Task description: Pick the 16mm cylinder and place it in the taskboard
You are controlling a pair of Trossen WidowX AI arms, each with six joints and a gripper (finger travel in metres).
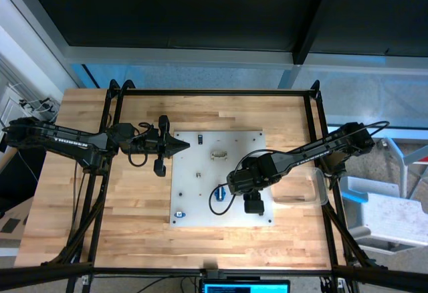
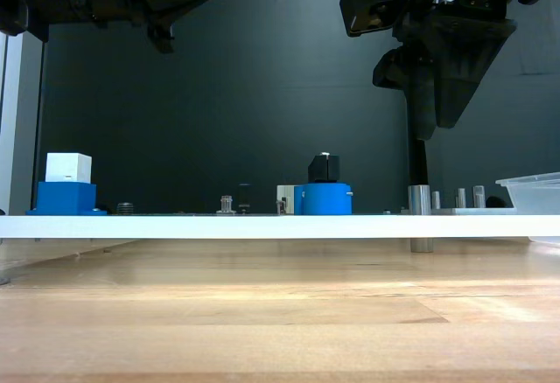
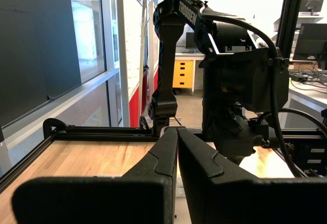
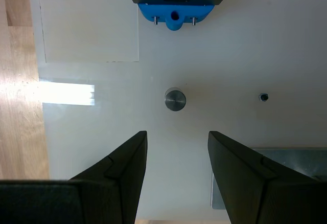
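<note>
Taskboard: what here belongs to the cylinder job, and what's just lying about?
Job: 16mm cylinder, standing in the taskboard; right tool, open above it.
Lying about: blue connector; clear tray; left tool, shut, parked above the board's left edge.

Wood plank table (image 1: 80,192) with a black frame (image 1: 214,93) round its edges. 1 clear plastic tray (image 1: 321,187) sits on the table's right side, just inside the right rail; low view cuts it off at the edge. Blue-lit screen (image 1: 246,286) at the near edge, partly out of shot. Behind, in left wrist view: glass panels (image 3: 87,29), yellow drawer unit (image 3: 183,74), 1 monitor (image 3: 312,3).
</note>
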